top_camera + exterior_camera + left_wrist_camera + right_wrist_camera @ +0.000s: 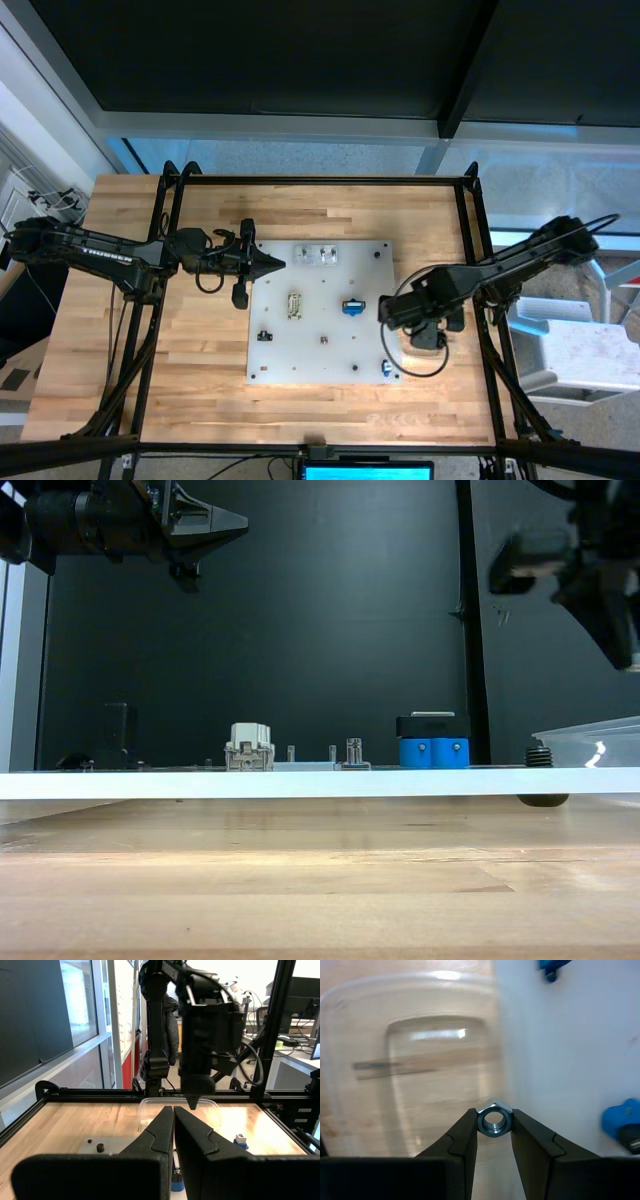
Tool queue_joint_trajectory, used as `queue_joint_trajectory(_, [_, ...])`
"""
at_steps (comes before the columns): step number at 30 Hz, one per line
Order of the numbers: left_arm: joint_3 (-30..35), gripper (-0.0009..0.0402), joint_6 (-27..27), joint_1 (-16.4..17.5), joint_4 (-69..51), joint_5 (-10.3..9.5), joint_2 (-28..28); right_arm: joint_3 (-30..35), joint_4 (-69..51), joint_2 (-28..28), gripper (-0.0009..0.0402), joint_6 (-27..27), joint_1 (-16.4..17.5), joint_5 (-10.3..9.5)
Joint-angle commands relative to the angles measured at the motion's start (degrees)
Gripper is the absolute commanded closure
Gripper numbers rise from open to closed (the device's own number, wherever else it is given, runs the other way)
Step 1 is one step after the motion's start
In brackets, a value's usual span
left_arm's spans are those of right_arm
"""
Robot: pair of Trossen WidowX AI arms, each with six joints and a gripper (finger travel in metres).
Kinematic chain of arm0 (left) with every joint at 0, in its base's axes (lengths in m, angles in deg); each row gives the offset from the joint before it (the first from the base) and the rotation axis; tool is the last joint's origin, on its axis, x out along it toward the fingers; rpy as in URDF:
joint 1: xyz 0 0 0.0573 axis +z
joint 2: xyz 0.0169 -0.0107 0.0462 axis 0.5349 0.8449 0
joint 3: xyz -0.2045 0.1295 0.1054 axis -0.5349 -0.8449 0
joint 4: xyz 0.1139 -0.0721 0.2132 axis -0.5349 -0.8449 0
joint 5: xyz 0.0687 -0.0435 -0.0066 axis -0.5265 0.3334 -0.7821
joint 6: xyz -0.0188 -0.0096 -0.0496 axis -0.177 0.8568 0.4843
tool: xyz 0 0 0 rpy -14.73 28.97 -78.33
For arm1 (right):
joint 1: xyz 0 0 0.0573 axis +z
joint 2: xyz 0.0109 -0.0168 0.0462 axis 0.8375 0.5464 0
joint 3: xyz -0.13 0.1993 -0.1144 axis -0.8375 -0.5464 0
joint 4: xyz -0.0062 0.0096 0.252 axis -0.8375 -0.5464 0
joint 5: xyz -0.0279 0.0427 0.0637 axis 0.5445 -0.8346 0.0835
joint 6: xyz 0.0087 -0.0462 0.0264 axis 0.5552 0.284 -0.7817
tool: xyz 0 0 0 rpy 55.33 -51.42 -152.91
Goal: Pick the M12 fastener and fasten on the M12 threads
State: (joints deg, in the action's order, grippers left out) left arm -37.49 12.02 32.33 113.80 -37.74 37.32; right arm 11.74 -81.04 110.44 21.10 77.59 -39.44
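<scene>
We see the right gripper pinching the M12 nut between its two fingertips, on two opposite sides of the nut. The hole of the nut looks along the gripper. In our judgement this grip is chosen so that the hole can go straight down over the threads. The nut hangs in the air above the rim of the clear tray, just beside the white board, so it is not on its stud.

The right wrist view does not show the stud. The low view does: the black ribbed stud stands bare in front of the tray. Only the left wrist view shows that the left gripper has its jaws pressed together and holds nothing. The high view places it over the board's left edge, well apart from the nut.
</scene>
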Motion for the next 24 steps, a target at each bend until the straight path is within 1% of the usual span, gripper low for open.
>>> queue_joint_trajectory(1, [0.0, 0.0393, 0.0, 0.0, 0.0, 0.0, 0.0, 5.4, -0.8, 5.0, 0.0358, 0.1, 0.6, 0.07])
queue_joint_trajectory(6, [0.0, 0.0393, 0.0, 0.0, 0.0, 0.02, 0.0, 13.4, -2.2, 12.8, 0.0358, 0.0, 1.8, 0.09])
queue_joint_trajectory(12, [0.0, 0.0393, 0.0, 0.0, 0.0, 0.0, 0.0, 21.2, -2.3, 20.5, 0.0358, 0.0, 3.2, 0.13])
queue_joint_trajectory(16, [0.0, 0.0393, 0.0, 0.0, 0.0, 0.0, 0.0, 25.2, -2.1, 24.6, 0.0358, -0.1, 3.7, 0.13])
queue_joint_trajectory(24, [0.0, 0.0393, 0.0, 0.0, 0.0, 0.02, 0.0, 30.9, -1.9, 29.6, 0.0358, -0.2, 4.6, 0.07])
